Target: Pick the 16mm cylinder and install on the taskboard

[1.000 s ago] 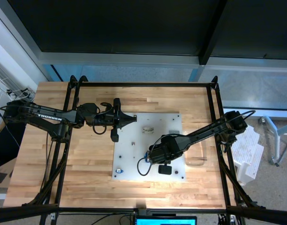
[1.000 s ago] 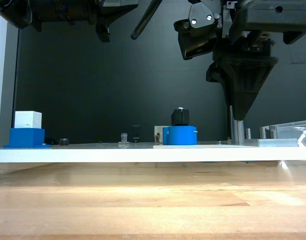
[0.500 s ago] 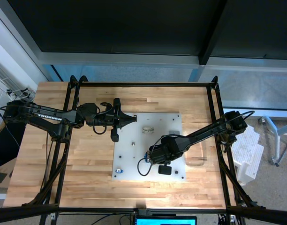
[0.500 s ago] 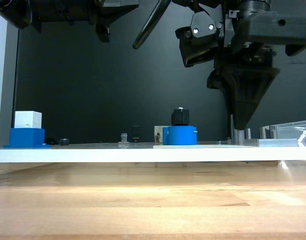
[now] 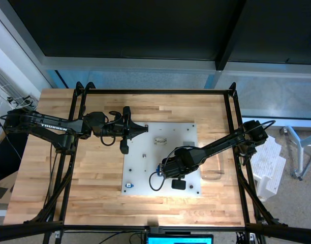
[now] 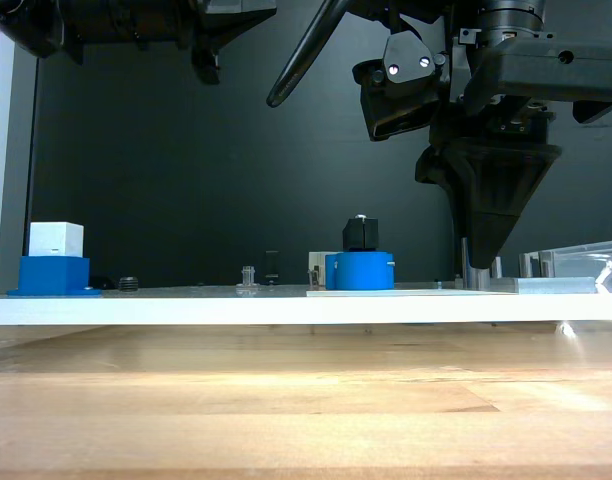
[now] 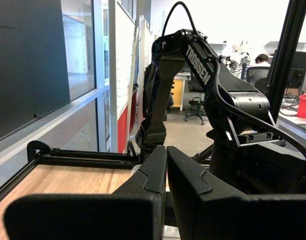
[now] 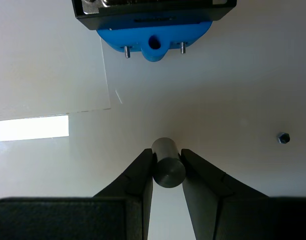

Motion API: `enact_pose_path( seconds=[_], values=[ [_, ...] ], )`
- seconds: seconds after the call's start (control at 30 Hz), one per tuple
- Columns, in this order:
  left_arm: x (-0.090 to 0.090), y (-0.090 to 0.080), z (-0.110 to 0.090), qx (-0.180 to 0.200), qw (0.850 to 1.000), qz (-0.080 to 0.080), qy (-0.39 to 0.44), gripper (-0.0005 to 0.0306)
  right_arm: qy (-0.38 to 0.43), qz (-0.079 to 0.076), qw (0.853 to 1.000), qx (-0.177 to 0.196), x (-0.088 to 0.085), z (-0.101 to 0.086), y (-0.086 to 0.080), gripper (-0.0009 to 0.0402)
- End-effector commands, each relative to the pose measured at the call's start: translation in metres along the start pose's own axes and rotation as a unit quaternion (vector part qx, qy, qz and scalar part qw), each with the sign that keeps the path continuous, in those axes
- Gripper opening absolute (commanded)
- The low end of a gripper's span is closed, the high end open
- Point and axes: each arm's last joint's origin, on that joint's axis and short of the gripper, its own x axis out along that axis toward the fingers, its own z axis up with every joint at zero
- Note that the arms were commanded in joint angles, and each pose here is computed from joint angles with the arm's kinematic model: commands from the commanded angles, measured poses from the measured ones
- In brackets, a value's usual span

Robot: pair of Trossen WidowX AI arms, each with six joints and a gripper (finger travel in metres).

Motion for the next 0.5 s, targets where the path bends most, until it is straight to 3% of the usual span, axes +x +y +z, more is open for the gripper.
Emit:
enact_pose_path(
  seconds=[0.03,0.5],
  values=[
    [0.0001,0.0,-0.0001,0.0,1.0,0.0,0.0,0.0001,-0.002,0.0,1.0,0.0,-0.0002,0.0003,0.0002,0.0029],
    [0.0001,0.0,-0.0001,0.0,1.0,0.0,0.0,0.0001,-0.004,0.002,1.0,-0.001,-0.0007,0.0004,0.0009,0.0155]
  ],
)
